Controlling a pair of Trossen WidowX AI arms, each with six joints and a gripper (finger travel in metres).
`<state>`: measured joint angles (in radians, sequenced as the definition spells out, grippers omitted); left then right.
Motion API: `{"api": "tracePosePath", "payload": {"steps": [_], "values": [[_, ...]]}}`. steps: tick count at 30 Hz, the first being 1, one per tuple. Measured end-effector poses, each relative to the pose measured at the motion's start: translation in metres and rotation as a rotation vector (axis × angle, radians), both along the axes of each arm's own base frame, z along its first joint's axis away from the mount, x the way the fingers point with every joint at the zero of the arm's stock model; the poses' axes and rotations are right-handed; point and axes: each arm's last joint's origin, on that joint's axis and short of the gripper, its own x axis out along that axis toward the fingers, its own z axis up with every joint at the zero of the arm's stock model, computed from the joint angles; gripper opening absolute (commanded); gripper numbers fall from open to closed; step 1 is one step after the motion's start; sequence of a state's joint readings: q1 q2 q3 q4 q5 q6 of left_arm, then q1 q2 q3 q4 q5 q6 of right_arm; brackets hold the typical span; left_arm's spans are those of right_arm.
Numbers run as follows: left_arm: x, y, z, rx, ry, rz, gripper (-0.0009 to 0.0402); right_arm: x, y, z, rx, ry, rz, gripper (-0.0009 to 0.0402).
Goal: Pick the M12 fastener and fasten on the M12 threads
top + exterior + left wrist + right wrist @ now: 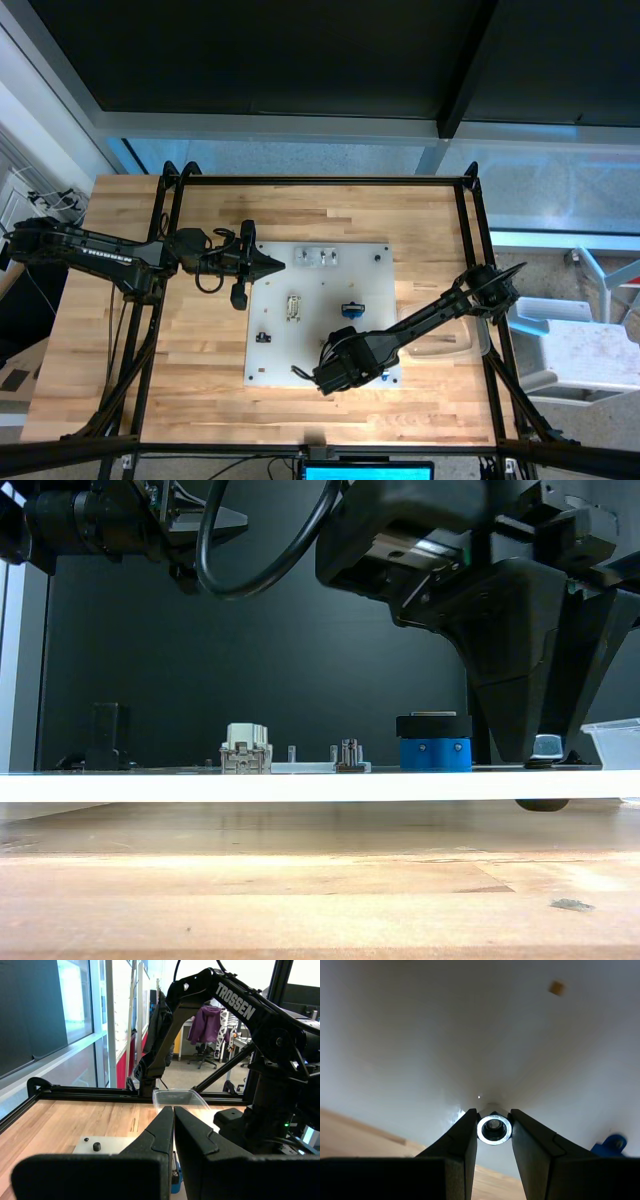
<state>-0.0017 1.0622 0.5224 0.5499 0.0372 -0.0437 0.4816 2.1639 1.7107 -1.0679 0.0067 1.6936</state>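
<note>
a pale wooden table [200, 340] under a black frame carries the white board [300, 345], with dark glass behind. the left gripper [173, 1127] hangs parked above the board's far left edge, its 2 fingers pressed together with nothing between them. the right gripper [493, 1114] points straight down at the board's near right part, low enough that in the low view its fingertips reach the board's surface just beside the clear tray [612, 732]. the fingers are clamped on the m12 fastener [480, 1130] – a small silver ring pinched at both sides, its bore facing the wrist camera. the black stud is hidden by the fingers and the gripper body, so i cannot tell whether the nut is on its stud or only just above the board. judging from this, the pick is done and the step in hand is seating the nut on the threads. the next move calls for the bore centred and square over the stud, a gentle push down, then a wrist turn to catch the first thread – a tilted nut would likely cross-thread or slip out.
</note>
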Motion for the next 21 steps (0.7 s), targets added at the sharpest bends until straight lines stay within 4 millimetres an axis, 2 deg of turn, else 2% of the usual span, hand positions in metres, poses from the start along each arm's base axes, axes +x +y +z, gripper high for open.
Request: {"api": "tracePosePath", "payload": {"steps": [21], "values": [[-0.0001, 0.0000, 0.0001, 0.000, 0.000, 0.000, 0.0000, 0.0002, 0.0005, -0.0001, 0.046, 0.013, -0.897, 0.0035]]}}
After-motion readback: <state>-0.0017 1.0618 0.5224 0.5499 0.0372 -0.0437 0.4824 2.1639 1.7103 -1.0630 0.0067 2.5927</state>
